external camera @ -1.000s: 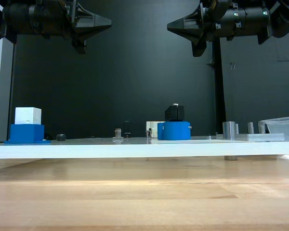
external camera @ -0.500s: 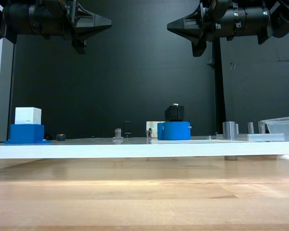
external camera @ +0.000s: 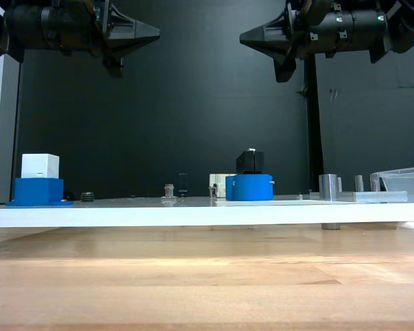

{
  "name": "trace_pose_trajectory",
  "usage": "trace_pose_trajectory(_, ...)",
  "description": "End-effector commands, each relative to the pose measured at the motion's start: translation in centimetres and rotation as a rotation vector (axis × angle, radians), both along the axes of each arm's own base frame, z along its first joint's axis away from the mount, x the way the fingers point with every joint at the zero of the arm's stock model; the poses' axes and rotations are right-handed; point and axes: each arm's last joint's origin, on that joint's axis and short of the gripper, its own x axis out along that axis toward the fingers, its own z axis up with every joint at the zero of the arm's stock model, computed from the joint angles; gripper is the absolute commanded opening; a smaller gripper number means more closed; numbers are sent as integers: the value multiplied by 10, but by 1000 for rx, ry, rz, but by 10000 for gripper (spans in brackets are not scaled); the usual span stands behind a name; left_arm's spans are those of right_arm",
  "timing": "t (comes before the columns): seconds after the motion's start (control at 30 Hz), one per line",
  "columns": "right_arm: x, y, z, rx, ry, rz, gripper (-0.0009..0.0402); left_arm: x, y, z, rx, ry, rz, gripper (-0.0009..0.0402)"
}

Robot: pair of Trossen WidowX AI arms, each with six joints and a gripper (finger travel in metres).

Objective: Remove the 16mm cylinder and place in the container

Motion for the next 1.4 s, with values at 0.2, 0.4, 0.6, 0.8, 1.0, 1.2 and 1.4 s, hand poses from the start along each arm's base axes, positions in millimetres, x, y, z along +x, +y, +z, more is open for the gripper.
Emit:
trace_pose_trajectory(0.2,8,16,14,-10,317,31,0,0,0,0,0,0,0,0)
trace_pose_trajectory(0.4,12,35,19,-58,546,21,0,0,0,0,0,0,0,0)
trace_pose_trajectory(0.6,25,53,19,-76,717,70,0,0,0,0,0,0,0,0)
trace_pose_trajectory(0.8,39,68,14,-88,874,97,0,0,0,0,0,0,0,0)
trace_pose_trajectory(1.0,49,81,8,-101,1008,111,0,0,0,0,0,0,0,0)
trace_pose_trajectory(1.2,56,92,2,-118,1121,124,1,0,0,0,0,0,0,0)
trace_pose_trajectory(1.4,60,100,-4,-124,1232,116,28,0,0,0,0,0,0,0)
